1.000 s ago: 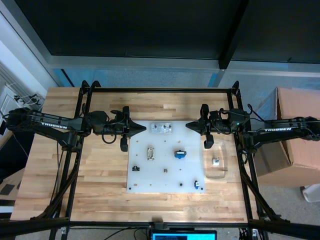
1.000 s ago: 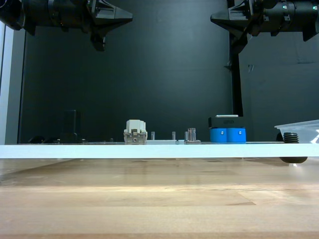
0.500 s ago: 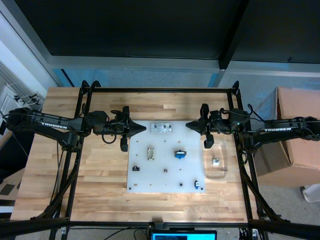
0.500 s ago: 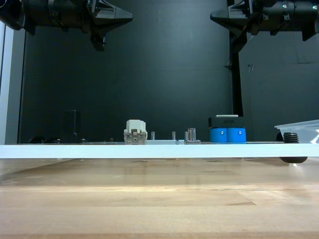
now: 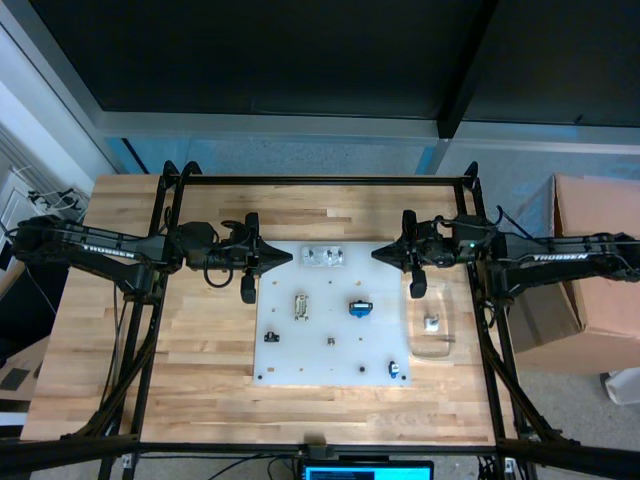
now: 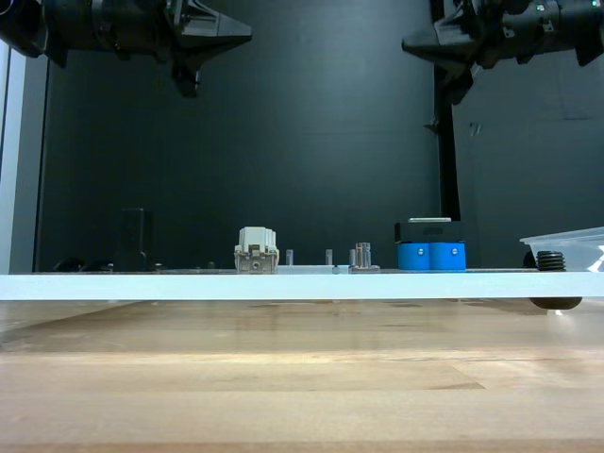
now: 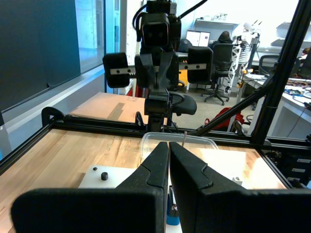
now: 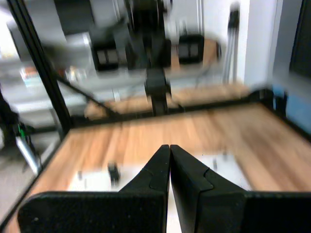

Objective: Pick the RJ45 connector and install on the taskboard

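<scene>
Wooden table (image 5: pixel 190 340): a butcher-block top inside a black frame, with my white task board (image 5: pixel 300 365) lying flat in the middle.
My left gripper (image 5: pixel 287 257): it hangs high over the table at the board's far left corner, pointing inward toward the other arm. Its fingers (image 7: pixel 154 167) are pressed together with only a hairline seam between them, and nothing is in them.
My right gripper (image 5: pixel 377 252): it hangs high at the board's far right corner, pointing inward at the left one, with the two tips well apart. In the right wrist view its two fingers meet tip to tip with nothing between them.
RJ45 connector (image 5: pixel 432 323): a small pale block lying free in the clear plastic tray (image 5: pixel 433 350). The tray sits on the table just beside the board's right edge. The connector is clear of the board and neither gripper holds it. I cannot tell which way it faces.
Board fittings: a beige rectangular connector (image 5: pixel 301 306) stands left of centre and a blue block (image 5: pixel 360 308) right of centre. A smaller blue part (image 5: pixel 396 371) is near the near right corner. A silver fitting (image 5: pixel 323 257) sits at the far edge, and a small black piece (image 5: pixel 272 337) is by the left edge.
Height: in the low view both grippers are well above every fitting and touch nothing.
</scene>
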Motion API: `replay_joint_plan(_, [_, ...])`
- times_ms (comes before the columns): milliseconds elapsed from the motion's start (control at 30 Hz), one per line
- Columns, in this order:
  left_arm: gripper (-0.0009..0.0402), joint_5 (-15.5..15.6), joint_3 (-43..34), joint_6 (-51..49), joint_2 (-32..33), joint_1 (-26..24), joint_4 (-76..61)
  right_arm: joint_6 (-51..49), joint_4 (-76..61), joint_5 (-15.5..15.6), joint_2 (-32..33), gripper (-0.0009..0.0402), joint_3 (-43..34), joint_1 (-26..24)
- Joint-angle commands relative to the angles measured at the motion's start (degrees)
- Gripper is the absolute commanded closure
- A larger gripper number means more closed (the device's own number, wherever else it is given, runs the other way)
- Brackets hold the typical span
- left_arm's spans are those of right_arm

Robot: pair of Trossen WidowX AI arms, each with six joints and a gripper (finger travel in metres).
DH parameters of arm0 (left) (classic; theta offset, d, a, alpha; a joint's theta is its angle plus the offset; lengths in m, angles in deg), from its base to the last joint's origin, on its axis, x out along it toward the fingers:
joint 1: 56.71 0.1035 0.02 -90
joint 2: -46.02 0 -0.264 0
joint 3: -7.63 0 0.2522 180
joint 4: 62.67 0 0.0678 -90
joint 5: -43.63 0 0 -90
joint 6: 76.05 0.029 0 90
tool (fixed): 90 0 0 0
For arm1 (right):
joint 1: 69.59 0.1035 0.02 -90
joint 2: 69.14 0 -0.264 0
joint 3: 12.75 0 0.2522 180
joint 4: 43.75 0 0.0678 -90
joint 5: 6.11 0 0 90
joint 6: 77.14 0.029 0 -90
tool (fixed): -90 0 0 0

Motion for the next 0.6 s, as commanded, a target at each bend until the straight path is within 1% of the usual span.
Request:
replay_joint_plan(33, [0.0393,-0.02,-0.02,0.02,0.0,0.02,0.07,-1.25,-11.91,0.0,0.02,0.0394,-3.61,1.31])
replay_joint_plan(300, [0.0392,-0.02,-0.02,0.02,0.0,0.0,0.04,-2.49,-35.63,-0.94,0.02,0.0394,-11.56,5.92])
replay_joint_plan(400, [0.0392,-0.02,-0.02,0.02,0.0,0.0,0.07,-2.58,-44.78,-3.69,0.02,0.0394,-14.53,7.89])
replay_joint_plan(467, [0.0393,-0.02,-0.02,0.02,0.0,0.0,0.07,-2.67,-50.75,-5.01,0.02,0.0393,-16.59,9.42])
replay_joint_plan(600, [0.0393,-0.02,-0.02,0.02,0.0,0.02,0.04,-1.4,-60.11,-5.22,0.02,0.0393,-20.22,11.89])
